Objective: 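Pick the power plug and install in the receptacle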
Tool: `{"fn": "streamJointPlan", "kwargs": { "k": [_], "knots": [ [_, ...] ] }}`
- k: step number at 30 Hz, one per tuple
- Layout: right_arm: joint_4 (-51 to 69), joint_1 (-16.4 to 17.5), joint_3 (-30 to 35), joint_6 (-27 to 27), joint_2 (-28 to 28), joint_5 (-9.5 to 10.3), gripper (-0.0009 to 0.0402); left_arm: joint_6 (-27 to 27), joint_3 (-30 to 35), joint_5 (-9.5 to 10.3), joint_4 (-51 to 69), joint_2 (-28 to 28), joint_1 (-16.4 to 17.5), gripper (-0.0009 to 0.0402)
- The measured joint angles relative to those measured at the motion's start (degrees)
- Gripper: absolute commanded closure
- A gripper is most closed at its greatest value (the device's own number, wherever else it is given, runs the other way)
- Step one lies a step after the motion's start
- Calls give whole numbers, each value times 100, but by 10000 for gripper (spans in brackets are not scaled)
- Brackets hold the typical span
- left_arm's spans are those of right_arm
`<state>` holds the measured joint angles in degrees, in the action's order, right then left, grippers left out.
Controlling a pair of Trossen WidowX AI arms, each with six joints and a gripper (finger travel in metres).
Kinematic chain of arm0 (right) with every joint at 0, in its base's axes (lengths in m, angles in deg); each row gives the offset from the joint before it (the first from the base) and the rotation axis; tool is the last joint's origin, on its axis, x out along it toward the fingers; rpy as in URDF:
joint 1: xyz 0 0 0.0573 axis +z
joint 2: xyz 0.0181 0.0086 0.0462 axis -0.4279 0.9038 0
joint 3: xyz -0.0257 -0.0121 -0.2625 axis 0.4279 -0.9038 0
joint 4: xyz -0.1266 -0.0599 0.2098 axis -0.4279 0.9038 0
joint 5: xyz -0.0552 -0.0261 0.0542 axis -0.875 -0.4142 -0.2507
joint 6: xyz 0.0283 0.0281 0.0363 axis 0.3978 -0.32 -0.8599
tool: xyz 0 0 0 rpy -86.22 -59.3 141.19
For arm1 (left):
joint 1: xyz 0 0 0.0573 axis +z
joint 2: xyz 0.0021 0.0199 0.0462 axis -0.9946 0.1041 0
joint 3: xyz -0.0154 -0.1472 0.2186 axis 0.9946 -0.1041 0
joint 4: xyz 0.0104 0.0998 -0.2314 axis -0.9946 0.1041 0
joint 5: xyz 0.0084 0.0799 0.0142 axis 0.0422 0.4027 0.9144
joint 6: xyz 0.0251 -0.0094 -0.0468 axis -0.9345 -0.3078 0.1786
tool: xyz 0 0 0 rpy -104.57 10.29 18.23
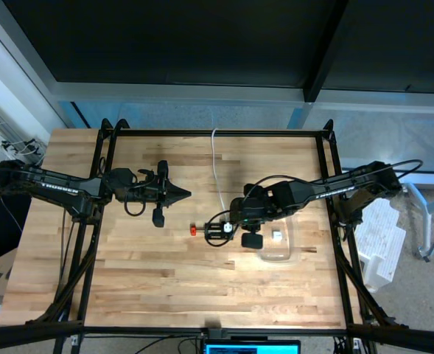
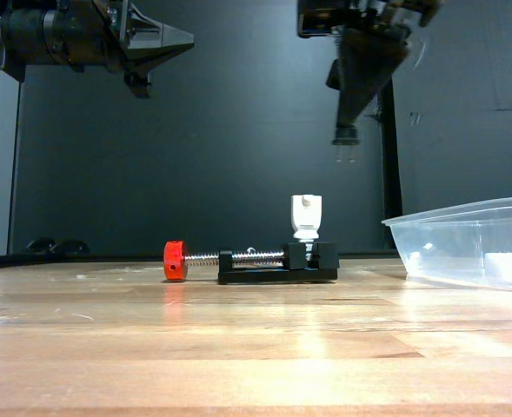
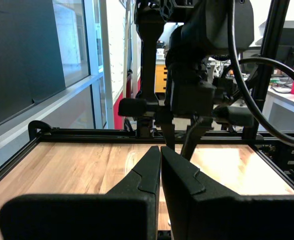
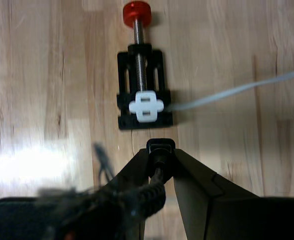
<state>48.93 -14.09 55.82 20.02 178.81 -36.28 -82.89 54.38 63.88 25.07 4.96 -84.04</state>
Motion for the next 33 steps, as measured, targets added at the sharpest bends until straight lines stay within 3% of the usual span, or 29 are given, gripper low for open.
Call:
{"fn": "streamJointPlan", "kwargs": {
  "k": [14,33],
  "knots": [
    [-293,-103,378,146,616,136,393,0,-2,0,2,0,0,393],
    [-466,-136,363,264,802,267,393,-2,-2,0,2,0,0,393]
  ]
}}
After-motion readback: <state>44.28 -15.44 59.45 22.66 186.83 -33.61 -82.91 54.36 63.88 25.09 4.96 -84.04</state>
